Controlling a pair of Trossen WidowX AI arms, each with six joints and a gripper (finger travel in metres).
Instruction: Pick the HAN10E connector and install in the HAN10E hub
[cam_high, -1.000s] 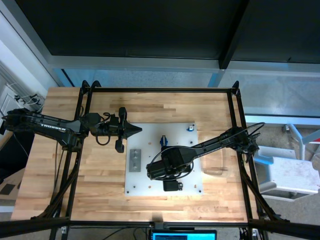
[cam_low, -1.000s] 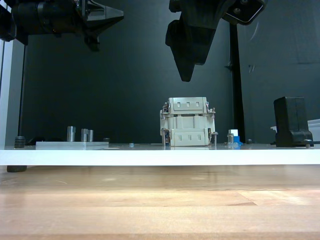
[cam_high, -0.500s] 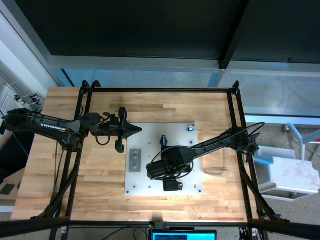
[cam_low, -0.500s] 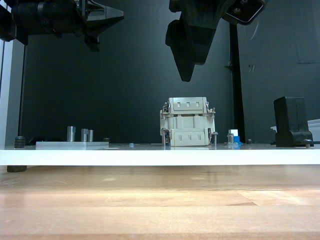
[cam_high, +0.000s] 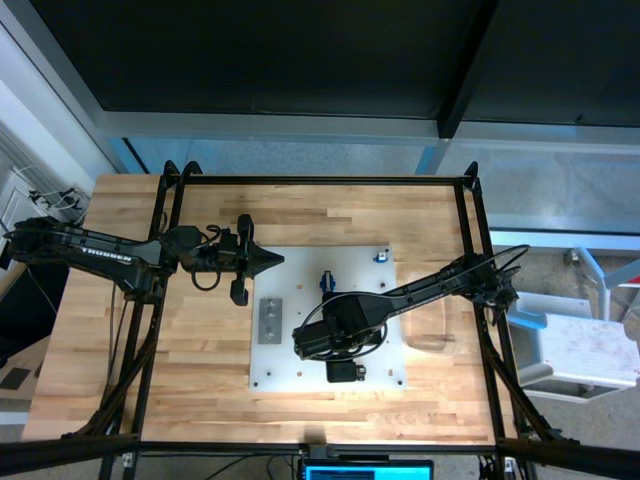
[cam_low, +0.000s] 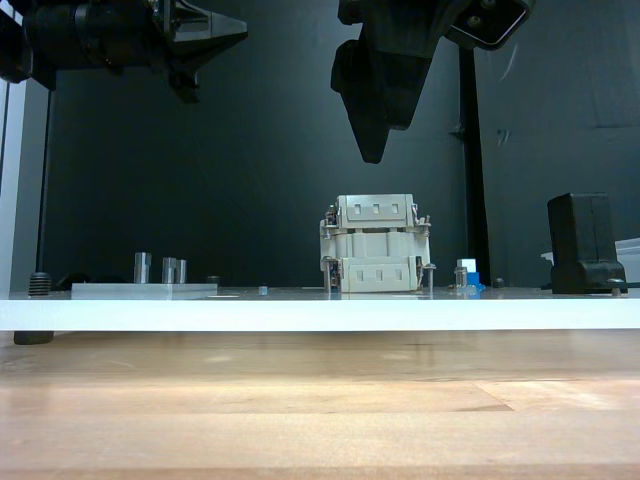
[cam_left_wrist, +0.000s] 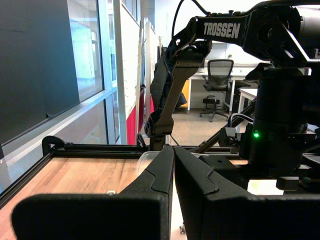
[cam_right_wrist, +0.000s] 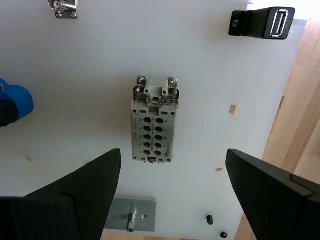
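Observation:
The HAN10E connector sits stacked on top of the cream HAN10E hub near the middle of the white board. The right wrist view looks straight down on this stack, showing the pale face with two rows of pin holes. My right gripper hangs open above it, apart from it, with its fingers spread wide on either side. From the high view the right gripper covers the stack. My left gripper hovers shut and empty over the board's far left corner, high up.
A grey metal block with pegs lies at the board's left. A blue upright part stands behind the stack. A black part sits at the near right. Black frame posts border the wooden table.

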